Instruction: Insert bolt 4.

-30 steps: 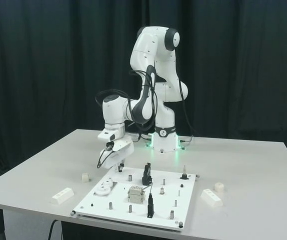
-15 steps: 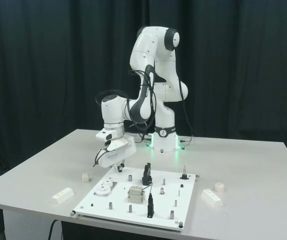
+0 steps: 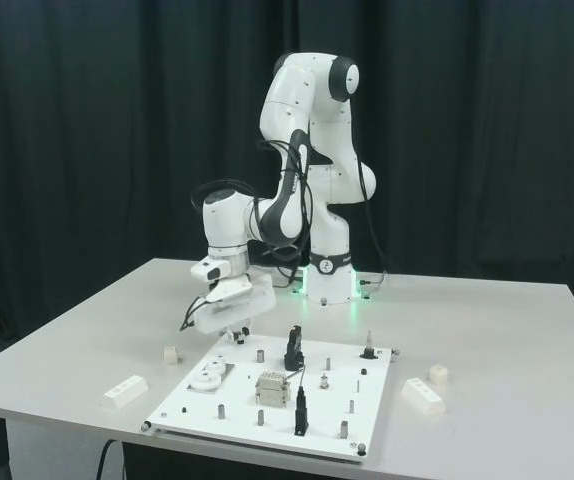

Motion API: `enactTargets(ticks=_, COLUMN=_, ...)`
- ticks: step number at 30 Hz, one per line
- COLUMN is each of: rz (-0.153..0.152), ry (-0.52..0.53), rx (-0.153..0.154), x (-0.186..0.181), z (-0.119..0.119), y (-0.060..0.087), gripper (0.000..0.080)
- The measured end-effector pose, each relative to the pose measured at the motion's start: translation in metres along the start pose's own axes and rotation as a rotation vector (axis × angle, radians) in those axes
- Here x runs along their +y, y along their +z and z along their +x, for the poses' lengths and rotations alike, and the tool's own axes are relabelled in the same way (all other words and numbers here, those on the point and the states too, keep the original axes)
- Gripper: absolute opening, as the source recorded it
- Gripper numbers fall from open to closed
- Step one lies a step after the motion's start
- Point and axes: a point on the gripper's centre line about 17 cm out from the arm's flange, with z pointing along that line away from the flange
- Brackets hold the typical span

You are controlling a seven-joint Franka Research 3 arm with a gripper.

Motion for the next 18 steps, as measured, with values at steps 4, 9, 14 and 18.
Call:
enactTargets(ticks=4, rz=0.0, ry=0.043, rx=0.0, x=-0.0001, z=0.0001, y=0.0, gripper=0.0237)
enactTargets(ticks=9, rz=0.0, ry=0.106, rx=0.0, x=-0.0001, z=0.0001, y=0.0, gripper=0.0237)
enactTargets(ticks=14, rz=0.0, ry=0.179, rx=0.0, x=-0.0001, z=0.0002, y=0.0, gripper=0.0237)
enactTargets(ticks=18, rz=0.0, ry=0.239, rx=0.0, x=-0.0002, z=0.0002, y=0.0, gripper=0.0237)
